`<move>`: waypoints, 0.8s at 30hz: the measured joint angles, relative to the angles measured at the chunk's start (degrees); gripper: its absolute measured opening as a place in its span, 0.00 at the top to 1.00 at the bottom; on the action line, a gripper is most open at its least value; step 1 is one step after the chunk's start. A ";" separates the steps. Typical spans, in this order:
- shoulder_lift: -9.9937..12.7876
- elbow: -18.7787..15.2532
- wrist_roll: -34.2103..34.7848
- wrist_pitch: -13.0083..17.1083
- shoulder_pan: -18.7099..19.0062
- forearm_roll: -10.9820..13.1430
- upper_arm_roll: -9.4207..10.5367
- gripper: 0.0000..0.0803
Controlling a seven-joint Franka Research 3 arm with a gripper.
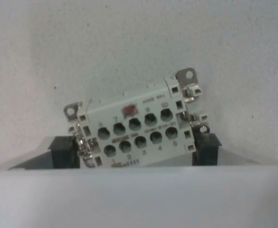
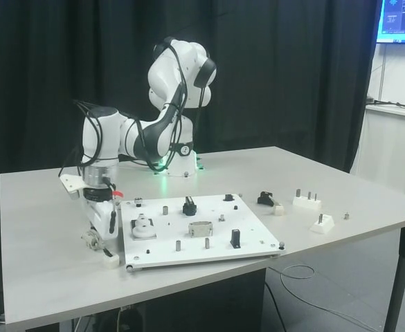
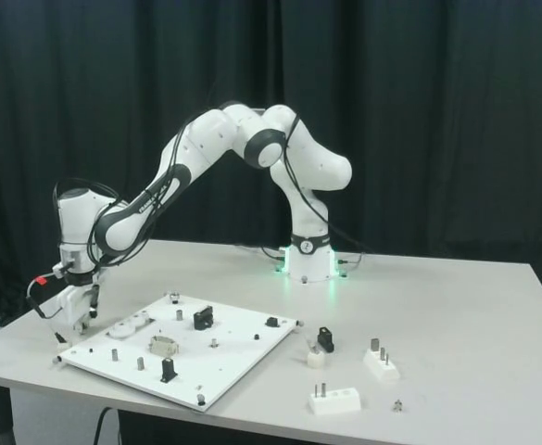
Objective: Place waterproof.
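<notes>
The waterproof connector (image 1: 136, 130) is a white block with two rows of numbered round holes and metal tabs at its corners. In the wrist view it sits tilted between my two black finger pads (image 1: 63, 151), which press on its two ends. My gripper (image 1: 134, 151) is shut on it. In the room views the gripper (image 2: 95, 232) (image 3: 71, 323) points down, low over the grey table, just off the left edge of the white board (image 2: 250, 243) (image 3: 238, 369). A metal frame (image 2: 200, 228) (image 3: 162, 346) sits mid-board.
The board carries black clips, pegs and a white round part (image 2: 143, 227). A small white piece (image 2: 110, 261) lies by the board's near left corner. To the right of the board stand white peg blocks (image 2: 306, 201) (image 3: 334, 400) and a black part (image 2: 265, 198).
</notes>
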 joint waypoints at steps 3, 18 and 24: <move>-0.49 -1.08 -1.15 1.34 0.12 0.01 0.39 0.35; -4.60 -4.50 -6.44 3.51 0.48 0.02 1.16 0.09; -6.91 -5.26 -9.83 3.34 0.50 0.01 1.13 0.01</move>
